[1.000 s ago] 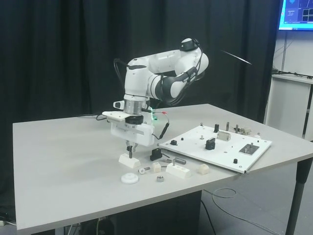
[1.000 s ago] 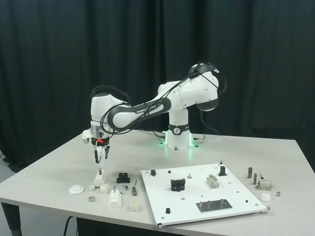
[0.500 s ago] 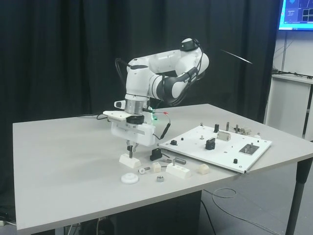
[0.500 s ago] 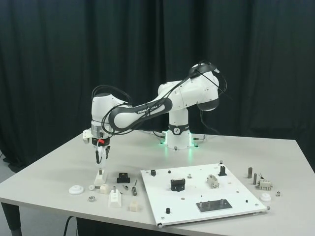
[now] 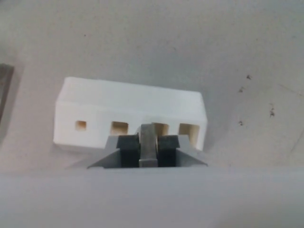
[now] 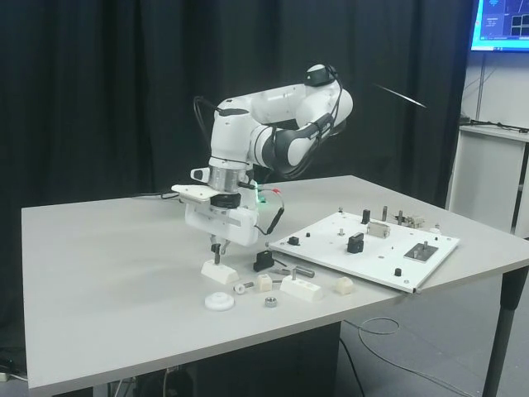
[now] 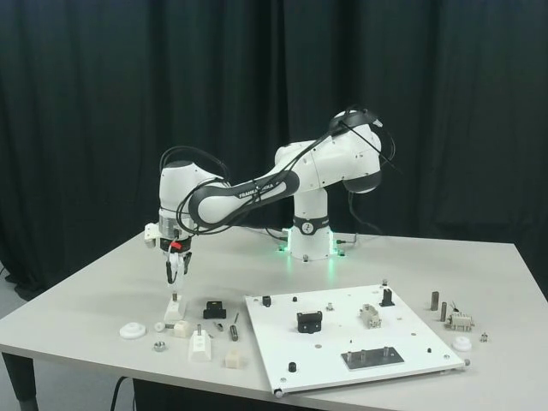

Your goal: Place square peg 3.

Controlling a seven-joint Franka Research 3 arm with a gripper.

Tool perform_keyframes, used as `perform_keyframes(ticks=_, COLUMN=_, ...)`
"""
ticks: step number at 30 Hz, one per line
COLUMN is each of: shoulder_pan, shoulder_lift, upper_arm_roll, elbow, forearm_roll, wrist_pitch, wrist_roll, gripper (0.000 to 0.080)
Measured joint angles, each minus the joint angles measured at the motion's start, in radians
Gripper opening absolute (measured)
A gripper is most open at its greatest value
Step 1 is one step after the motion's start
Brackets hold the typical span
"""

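We see our claw (image 5: 148,151) clenched on the square peg (image 5: 148,145), which stands upright between the black pads (image 5: 127,151). The peg hangs above the white holder block (image 5: 128,114), over the third of its four square holes, on the grey tabletop (image 6: 116,256).

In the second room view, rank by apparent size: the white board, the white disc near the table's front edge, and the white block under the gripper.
1. White board, by far the largest.
2. White disc and white block: they look about alike, so no ranking between them.
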Motion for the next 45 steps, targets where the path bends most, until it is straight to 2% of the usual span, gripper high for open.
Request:
perform_keyframes(ticks=26, shoulder_pan=0.024, shoulder_lift=0.000, upper_arm_roll=0.000, elbow=-0.031, forearm_roll=0.002, wrist_pitch=-0.001, wrist_roll=-0.031, gripper=0.0076)
perform_keyframes(ticks=45, shoulder_pan=0.024, shoulder_lift=0.000, upper_arm_roll=0.003, elbow=-0.033, forearm_roll=0.015, wrist_pitch=0.011, wrist_roll=0.014, gripper=0.0076)
